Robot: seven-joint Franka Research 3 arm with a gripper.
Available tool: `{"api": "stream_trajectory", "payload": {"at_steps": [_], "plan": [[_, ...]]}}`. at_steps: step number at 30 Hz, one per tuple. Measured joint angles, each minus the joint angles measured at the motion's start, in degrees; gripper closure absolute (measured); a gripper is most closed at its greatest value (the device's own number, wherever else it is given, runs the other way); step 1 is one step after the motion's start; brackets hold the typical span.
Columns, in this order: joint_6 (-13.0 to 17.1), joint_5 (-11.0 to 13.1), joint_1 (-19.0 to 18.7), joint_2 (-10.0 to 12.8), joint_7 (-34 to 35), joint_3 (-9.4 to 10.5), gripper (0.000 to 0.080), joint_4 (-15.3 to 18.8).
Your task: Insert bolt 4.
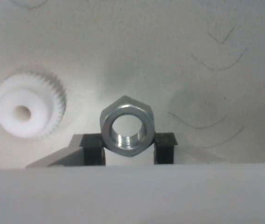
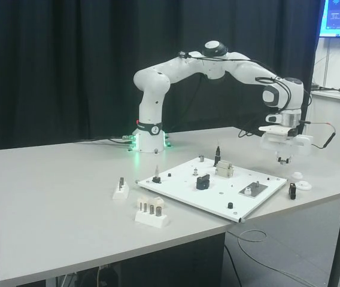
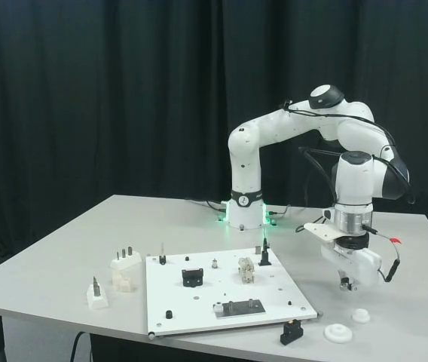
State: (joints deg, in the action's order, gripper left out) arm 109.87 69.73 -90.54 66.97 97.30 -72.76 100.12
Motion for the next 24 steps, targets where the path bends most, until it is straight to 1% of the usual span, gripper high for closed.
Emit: {"api": "stream_trajectory", "payload": {"at_steps": [7, 15, 19, 24], "plan": [[0.44, -2.64, 0.3, 0.01, 0.0, -1.01, 0.058, -0.32], [0.61, -6.57, 1.48, 0.04, -0.61, -2.99, 0.058, -0.33], [0.52, -8.57, 2.59, 0.04, -3.1, -3.88, 0.058, -0.29], [0.1, -10.64, 4.43, 0.04, -8.22, -4.87, 0.058, -0.1]]}}
